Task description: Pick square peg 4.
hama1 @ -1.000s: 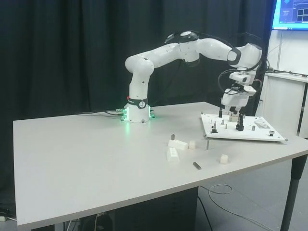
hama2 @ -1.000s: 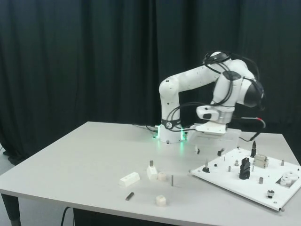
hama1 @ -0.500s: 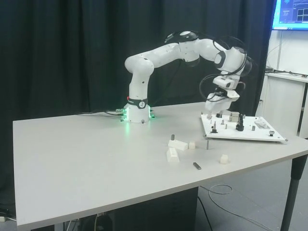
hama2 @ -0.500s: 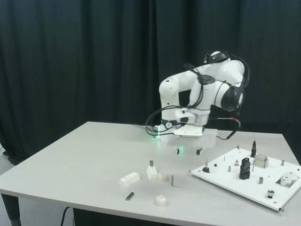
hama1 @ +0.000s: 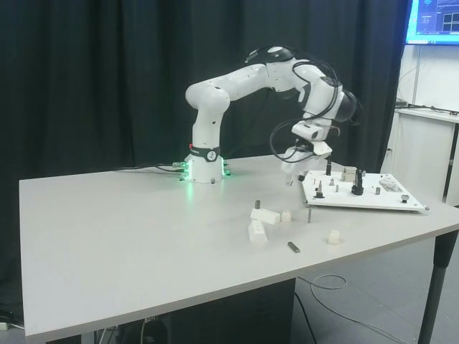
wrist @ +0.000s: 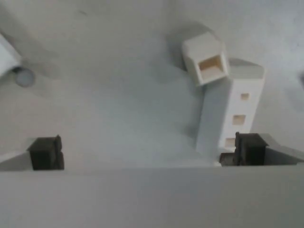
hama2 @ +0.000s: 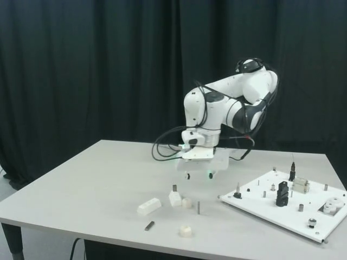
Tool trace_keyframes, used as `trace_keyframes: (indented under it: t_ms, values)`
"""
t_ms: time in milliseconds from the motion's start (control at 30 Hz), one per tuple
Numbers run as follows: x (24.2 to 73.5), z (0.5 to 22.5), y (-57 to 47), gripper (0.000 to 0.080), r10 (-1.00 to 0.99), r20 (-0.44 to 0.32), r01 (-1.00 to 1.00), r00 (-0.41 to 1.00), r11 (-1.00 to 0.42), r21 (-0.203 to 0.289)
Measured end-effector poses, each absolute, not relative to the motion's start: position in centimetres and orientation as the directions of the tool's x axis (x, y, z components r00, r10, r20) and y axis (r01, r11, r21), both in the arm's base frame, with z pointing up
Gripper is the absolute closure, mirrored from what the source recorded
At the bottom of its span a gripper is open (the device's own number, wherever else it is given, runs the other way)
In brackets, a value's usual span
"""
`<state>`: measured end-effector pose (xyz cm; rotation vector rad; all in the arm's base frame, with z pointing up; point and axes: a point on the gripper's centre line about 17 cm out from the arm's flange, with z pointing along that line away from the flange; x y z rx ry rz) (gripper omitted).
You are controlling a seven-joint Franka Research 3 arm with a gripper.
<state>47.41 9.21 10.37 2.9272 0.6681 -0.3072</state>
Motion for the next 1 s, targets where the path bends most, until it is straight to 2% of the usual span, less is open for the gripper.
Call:
trace_keyframes:
  t_ms: [600,1000]
  values:
    - [45.4,8.7,3.9,0.0003,0.43,-0.141,0.44,0.892,-0.896,0.05]
    - [43.5,7.3,1.9,0.0003,0.442,-0.099,0.445,0.891,-0.895,0.01]
